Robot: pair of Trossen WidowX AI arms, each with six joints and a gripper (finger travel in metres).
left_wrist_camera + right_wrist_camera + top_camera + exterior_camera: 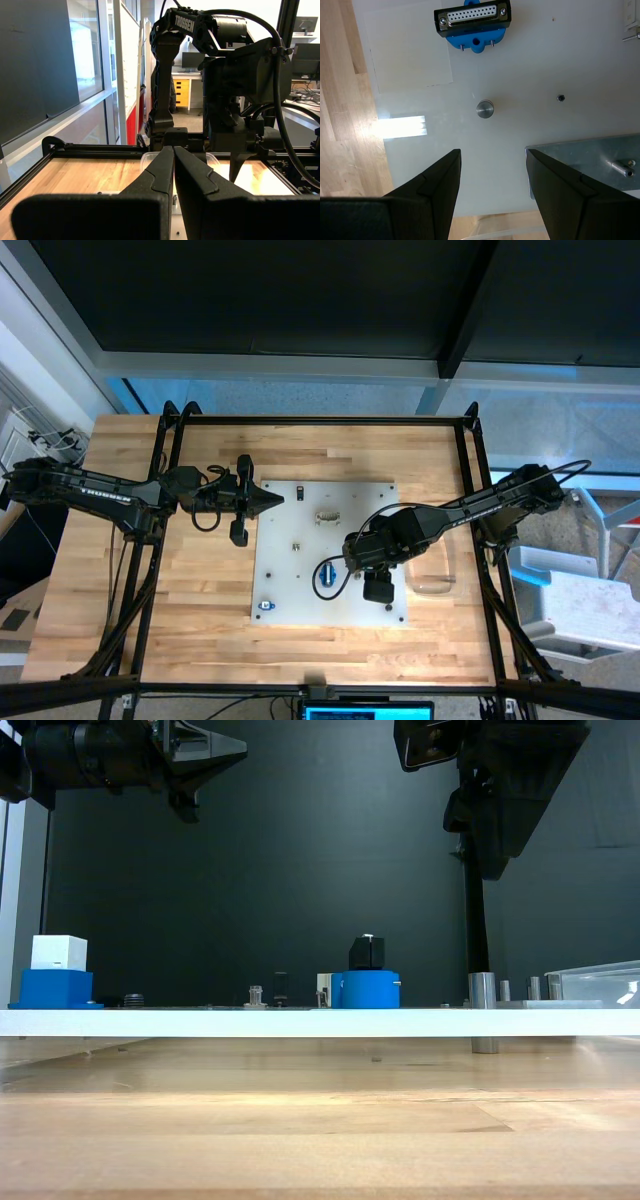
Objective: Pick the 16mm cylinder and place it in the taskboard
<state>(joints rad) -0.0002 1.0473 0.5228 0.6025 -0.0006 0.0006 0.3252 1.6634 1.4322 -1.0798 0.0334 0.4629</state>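
Observation:
The 16mm cylinder (485,109) is a small round grey metal peg standing upright in the white taskboard (530,60). In the low view the cylinder (483,990) goes through the taskboard (300,1021) and sticks out beneath it. My right gripper (492,151) hangs open above the board, apart from the peg, with nothing between its fingers. From the low view the right gripper (490,860) is well above the peg. My left gripper (174,150) is shut and empty, held high over the board's left edge (270,498).
On the board are a blue connector (472,22), a grey metal block (590,160) with small pegs, a blue round fitting (370,988) and a blue-and-white block (56,975). A clear plastic tray (432,575) lies at the board's right edge. Black frame rails surround the table.

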